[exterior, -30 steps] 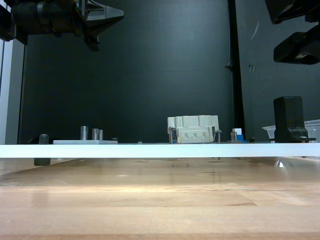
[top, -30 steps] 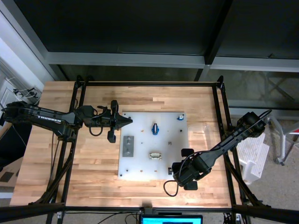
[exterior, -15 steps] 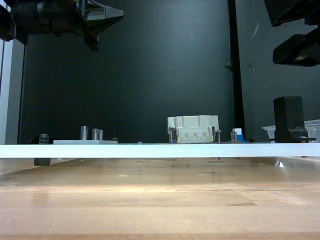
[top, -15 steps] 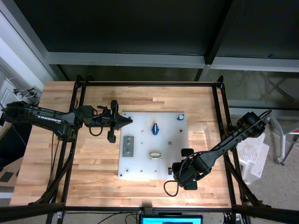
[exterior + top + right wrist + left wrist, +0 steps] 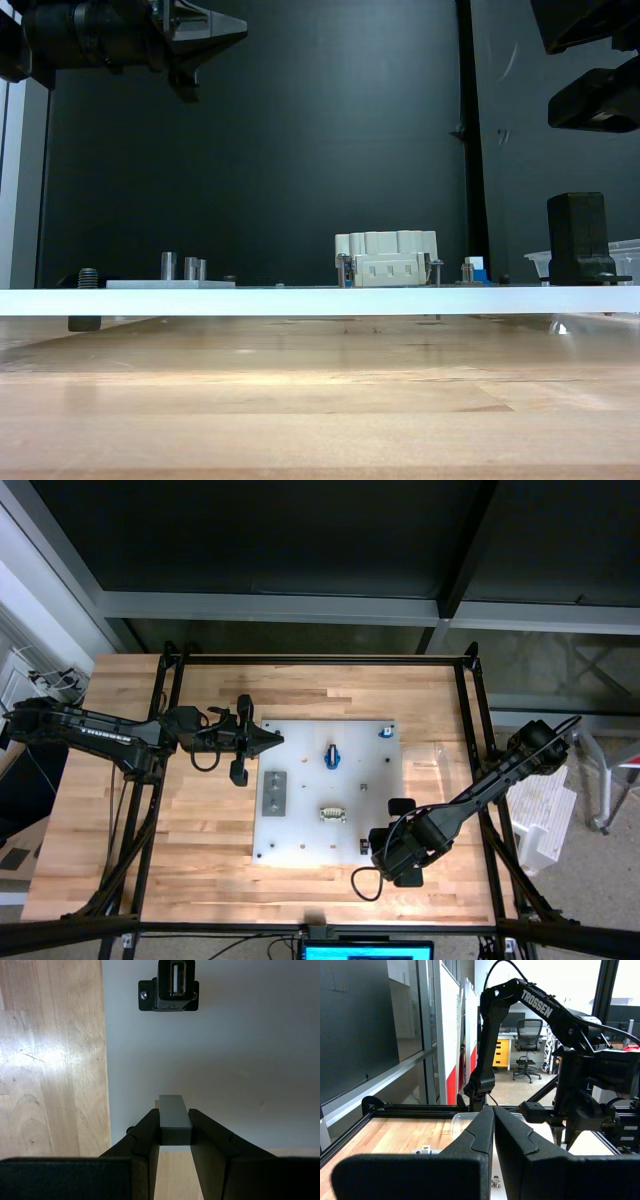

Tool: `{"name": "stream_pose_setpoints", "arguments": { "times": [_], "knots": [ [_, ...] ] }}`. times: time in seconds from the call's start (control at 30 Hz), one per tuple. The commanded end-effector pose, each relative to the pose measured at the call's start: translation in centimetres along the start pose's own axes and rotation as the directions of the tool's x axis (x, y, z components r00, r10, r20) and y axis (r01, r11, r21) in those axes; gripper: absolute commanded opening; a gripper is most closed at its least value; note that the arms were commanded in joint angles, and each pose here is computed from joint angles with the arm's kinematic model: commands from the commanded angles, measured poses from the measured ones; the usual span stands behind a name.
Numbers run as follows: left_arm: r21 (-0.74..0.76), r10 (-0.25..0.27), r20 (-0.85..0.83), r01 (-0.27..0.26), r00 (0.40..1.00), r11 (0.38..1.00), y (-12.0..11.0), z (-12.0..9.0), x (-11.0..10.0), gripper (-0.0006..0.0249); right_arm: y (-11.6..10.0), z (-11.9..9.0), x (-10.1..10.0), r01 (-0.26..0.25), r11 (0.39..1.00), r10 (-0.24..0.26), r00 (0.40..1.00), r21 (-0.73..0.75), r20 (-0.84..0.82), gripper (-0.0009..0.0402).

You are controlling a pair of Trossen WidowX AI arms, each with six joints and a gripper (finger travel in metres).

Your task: Pick the 16mm bar and install on taskboard

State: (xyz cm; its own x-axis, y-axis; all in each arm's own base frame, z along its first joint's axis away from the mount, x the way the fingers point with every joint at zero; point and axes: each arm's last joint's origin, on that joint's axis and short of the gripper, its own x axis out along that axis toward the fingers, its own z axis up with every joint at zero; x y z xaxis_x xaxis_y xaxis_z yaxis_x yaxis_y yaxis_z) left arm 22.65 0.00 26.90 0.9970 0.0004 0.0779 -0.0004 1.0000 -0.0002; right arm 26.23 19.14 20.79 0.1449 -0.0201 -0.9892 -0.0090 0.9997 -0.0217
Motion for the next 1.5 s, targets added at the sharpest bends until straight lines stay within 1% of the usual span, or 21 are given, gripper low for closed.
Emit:
{"name": "stream_pose_setpoints", "arguments": {
  "times": [0.03, 0.73, 0.87, 1.0, 1.5],
  "knots": [
    [0.000, 0.000, 0.000, 0.000, 1.000, 1.000, 0.00, 0.00, 0.00, 0.0000, 0.02, -0.01, -0.02, -0.002, 1.000, 0.002, 1.000, 0.000, 0.000, 0.0002],
    [0.000, 0.000, 0.000, 0.000, 1.000, 1.000, 0.00, 0.00, 0.00, 0.0000, 0.12, -0.12, -0.04, -0.001, 1.000, 0.002, 1.000, 0.023, -0.003, 0.0002],
    [0.000, 0.000, 0.000, 0.000, 1.000, 1.000, 0.01, 0.00, 0.00, 0.0000, 0.15, -0.20, -0.04, -0.011, 0.999, 0.012, 1.000, 0.036, -0.017, 0.0002],
    [0.000, 0.000, 0.000, 0.000, 1.000, 1.000, 0.00, 0.00, 0.00, 0.0000, 0.17, -0.25, -0.05, -0.008, 0.999, 0.009, 1.000, 0.038, -0.019, 0.0002],
    [0.000, 0.000, 0.000, 0.000, 1.000, 1.000, 0.00, 0.00, 0.00, 0.0000, 0.21, -0.27, -0.05, -0.008, 1.000, 0.008, 1.000, 0.013, -0.017, 0.0002]
  ]
}}
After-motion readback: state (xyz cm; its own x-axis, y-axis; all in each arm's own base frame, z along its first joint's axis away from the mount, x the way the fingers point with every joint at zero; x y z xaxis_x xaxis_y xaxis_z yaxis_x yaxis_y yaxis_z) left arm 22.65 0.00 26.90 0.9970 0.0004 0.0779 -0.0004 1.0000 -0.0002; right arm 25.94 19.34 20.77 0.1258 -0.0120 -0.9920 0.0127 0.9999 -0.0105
